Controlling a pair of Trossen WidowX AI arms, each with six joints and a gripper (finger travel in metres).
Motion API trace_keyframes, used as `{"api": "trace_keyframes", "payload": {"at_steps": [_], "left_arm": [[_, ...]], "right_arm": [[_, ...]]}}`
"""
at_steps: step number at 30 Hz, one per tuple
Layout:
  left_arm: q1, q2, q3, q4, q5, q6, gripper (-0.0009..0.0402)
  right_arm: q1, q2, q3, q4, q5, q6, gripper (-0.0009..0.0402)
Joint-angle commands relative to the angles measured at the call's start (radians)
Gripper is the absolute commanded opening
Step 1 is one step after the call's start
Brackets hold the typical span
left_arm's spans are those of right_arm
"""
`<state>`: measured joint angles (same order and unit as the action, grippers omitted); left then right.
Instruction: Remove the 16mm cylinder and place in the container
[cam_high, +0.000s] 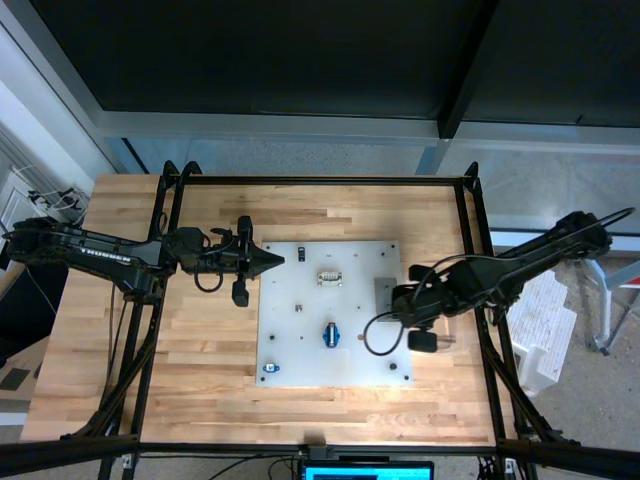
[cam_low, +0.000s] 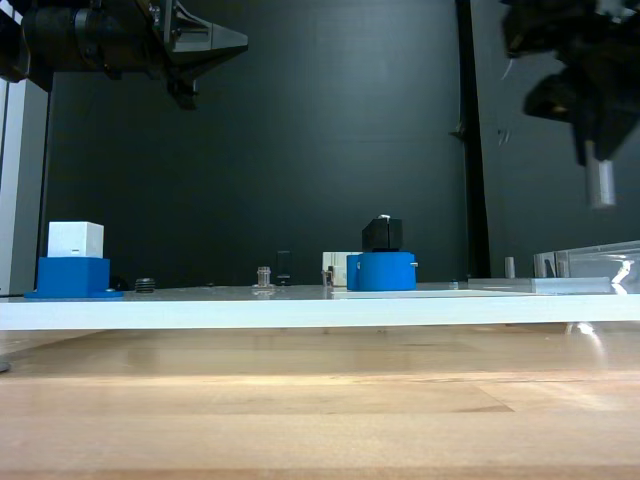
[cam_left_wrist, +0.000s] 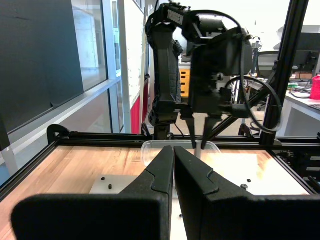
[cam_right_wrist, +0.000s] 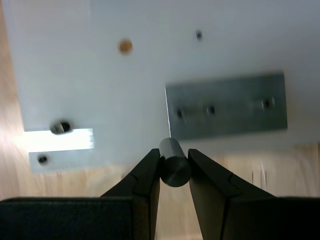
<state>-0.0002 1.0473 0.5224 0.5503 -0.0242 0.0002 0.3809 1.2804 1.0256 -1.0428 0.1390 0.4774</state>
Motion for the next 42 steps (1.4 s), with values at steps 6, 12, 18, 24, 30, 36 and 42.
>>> {"api": "trace_keyframes", "payload": {"at_steps": [6,12,18,24,30,36,42], "left_arm": [[0.0,0.0,0.0,0.0,0.0,0.0,0.0],[0.0,0.0,0.0,0.0,0.0,0.0,0.0],[0.0,0.0,0.0,0.0,0.0,0.0,0.0],[0.0,0.0,0.0,0.0,0.0,0.001,0.0],[0.0,0.0,0.0,0.0,0.0,0.0,0.0],[0.0,0.0,0.0,0.0,0.0,0.0,0.0],[0.0,0.0,0.0,0.0,0.0,0.0,0.0]], "right_arm": [[0.027,-0.149,-0.151,-0.04,0.0,0.076,0.0],[0.034,-0.205,-0.233,-0.056,-0.001,0.121,0.0],[0.037,-0.211,-0.272,-0.046,-0.011,0.127,0.0],[0.039,-0.209,-0.272,-0.035,-0.009,0.126,0.0059],[0.039,-0.2,-0.272,-0.025,-0.001,0.141,0.0142],[0.039,-0.192,-0.272,-0.018,0.001,0.147,0.0178],[0.038,-0.192,-0.272,0.019,0.002,0.143,0.018]]}}
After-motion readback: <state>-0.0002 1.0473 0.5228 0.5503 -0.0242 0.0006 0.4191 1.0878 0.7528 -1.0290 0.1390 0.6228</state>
